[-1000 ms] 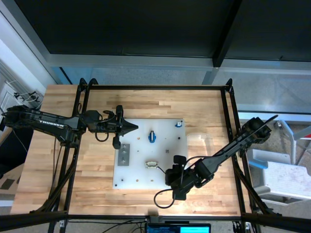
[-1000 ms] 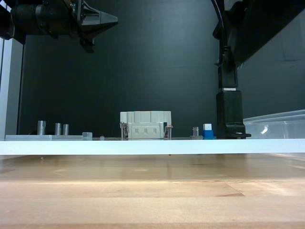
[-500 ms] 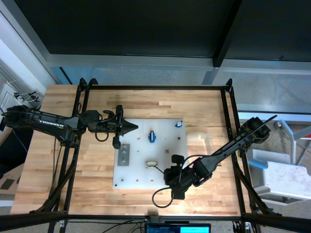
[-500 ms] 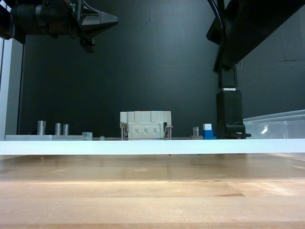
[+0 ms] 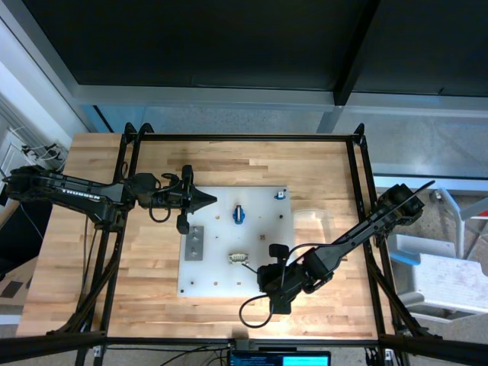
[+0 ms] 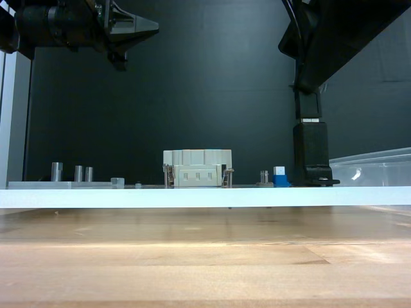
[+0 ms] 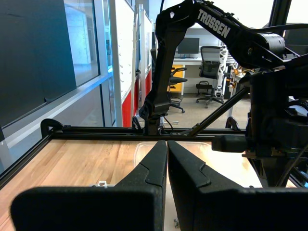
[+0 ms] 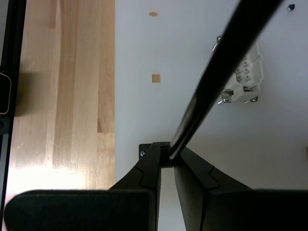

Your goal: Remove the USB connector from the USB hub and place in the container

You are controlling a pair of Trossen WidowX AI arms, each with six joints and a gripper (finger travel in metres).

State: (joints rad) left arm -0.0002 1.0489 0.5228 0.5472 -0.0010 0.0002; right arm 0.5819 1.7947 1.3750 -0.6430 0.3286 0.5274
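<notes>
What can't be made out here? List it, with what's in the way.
- USB connector: plug hidden by the right gripper, shut on it above the USB hub; right wrist view shows only wire.
- Container: cut off by low view's edge.
- White board: mostly hidden in left wrist view behind the shut left gripper, parked above its far-left corner.
</notes>
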